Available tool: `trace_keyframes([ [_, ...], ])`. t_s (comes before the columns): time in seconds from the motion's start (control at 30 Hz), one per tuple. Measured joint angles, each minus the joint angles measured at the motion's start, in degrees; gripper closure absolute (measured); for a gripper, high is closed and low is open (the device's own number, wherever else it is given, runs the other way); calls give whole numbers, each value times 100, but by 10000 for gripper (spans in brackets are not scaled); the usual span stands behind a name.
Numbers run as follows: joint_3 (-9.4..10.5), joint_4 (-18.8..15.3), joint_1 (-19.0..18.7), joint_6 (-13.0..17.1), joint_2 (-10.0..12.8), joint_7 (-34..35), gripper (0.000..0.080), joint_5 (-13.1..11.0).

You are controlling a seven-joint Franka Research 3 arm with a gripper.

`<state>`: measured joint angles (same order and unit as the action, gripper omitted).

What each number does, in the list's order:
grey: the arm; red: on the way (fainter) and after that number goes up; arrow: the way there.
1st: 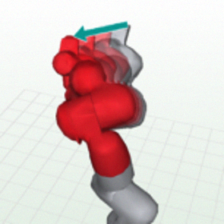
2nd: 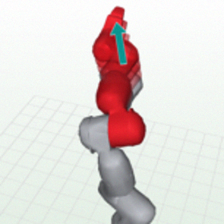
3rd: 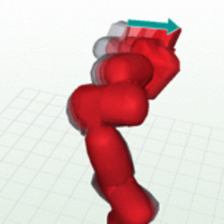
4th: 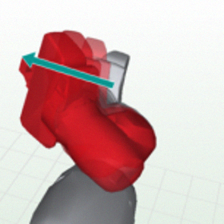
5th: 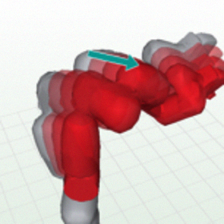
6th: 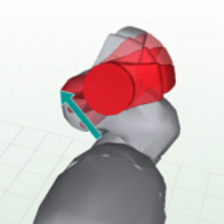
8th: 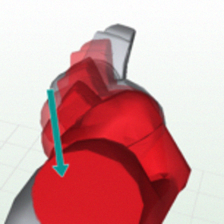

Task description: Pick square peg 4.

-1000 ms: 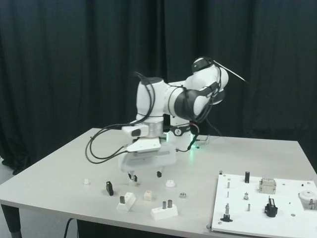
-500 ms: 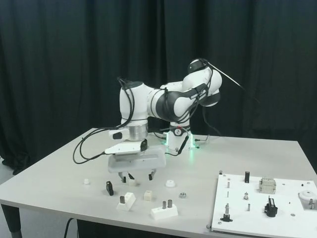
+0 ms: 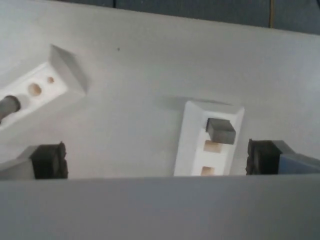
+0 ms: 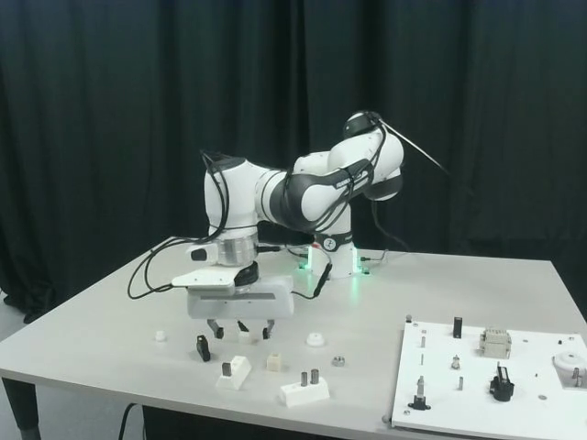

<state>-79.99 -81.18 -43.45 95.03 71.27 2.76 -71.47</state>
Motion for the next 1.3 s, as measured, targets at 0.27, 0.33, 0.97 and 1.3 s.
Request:
trace_keyframes([
  [0.27,2,-65,67,-19,72,0,3,-55],
  [0.33,2,-107,71,-23,89,39,3,-110],
  [0.97,10,-368,52,60,188,3114,3,-536],
  [1.3,27,-464,-93,617,243,5784,3,-533],
])
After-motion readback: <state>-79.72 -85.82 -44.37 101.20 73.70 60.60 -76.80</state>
